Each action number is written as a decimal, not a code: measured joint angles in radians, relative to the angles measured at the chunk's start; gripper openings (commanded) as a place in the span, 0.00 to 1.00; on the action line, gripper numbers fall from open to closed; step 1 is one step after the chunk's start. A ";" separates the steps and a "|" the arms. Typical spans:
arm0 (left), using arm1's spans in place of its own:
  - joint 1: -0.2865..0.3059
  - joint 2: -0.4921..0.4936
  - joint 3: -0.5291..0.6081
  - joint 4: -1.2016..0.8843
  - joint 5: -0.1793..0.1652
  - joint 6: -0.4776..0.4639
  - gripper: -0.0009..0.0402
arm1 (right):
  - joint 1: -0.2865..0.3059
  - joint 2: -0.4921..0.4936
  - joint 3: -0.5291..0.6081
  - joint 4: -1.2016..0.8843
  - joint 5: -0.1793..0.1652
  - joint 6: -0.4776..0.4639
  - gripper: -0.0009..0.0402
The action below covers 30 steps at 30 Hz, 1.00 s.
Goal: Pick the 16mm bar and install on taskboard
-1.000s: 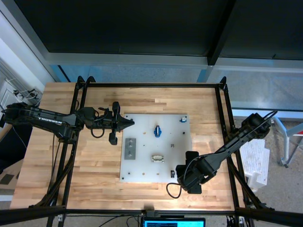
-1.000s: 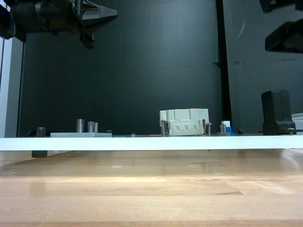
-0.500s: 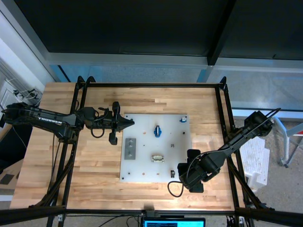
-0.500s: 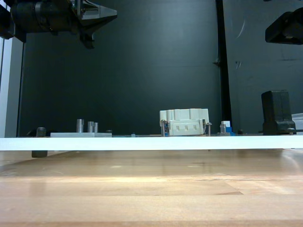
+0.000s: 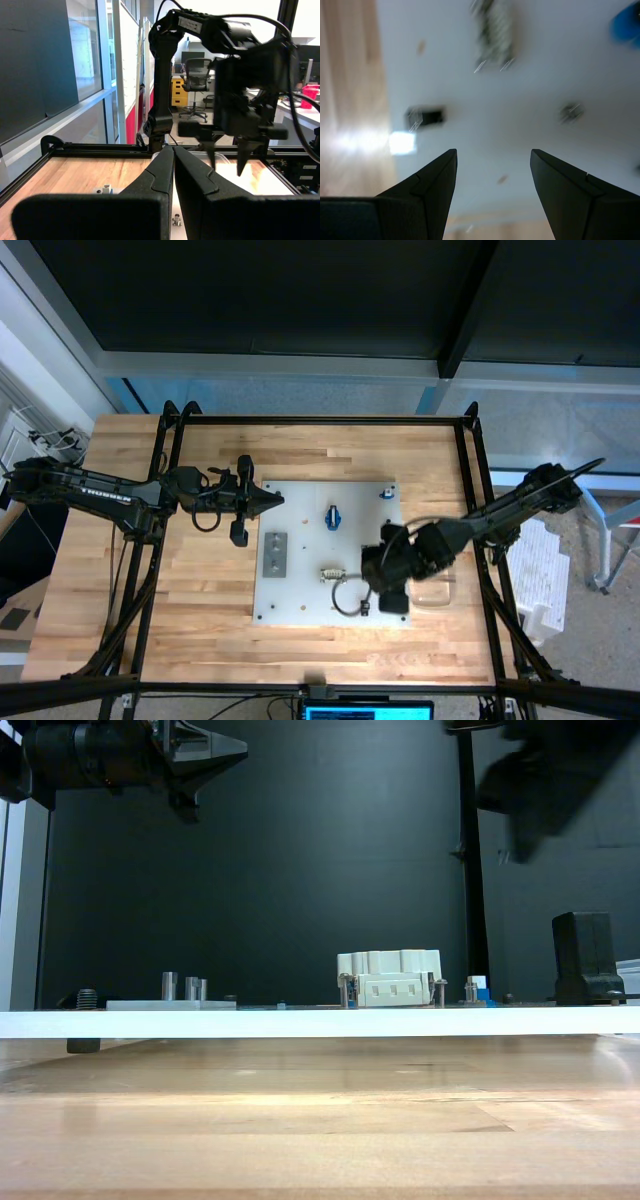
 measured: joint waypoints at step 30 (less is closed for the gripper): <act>0.000 0.000 0.000 0.000 0.000 0.000 0.02 | -0.414 -0.217 -0.075 0.511 -0.106 -0.512 0.28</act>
